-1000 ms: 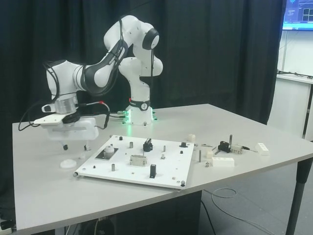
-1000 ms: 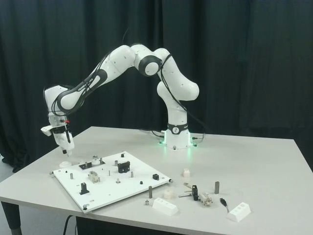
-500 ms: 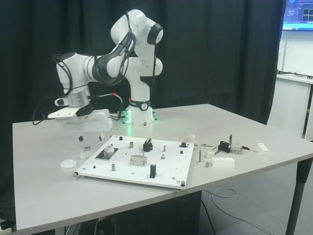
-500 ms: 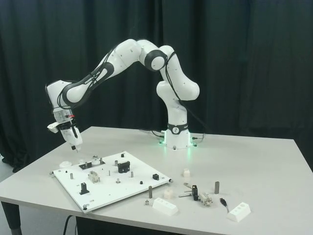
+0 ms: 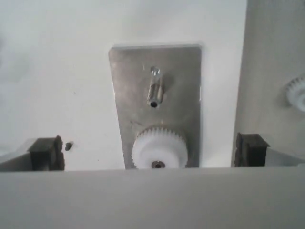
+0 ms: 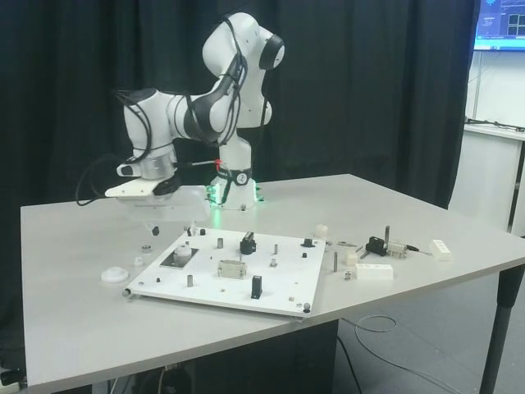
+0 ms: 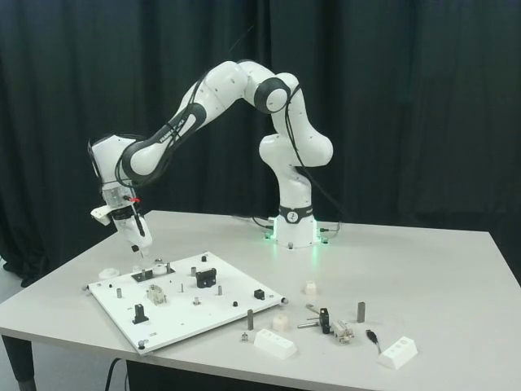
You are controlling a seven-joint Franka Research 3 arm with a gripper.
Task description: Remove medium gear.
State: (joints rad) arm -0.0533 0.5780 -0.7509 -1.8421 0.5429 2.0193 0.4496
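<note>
Over the white board's near-left corner the hand [image 5: 147,148] hangs spread wide and empty, fingers [image 5: 46,152] either side of the medium gear [image 5: 158,149] sitting on its grey plate [image 5: 178,95], probably so it can drop straight down.

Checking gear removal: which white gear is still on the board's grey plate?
The gear below the gripper, seated on the grey plate. The other gear lies off the board.
</note>
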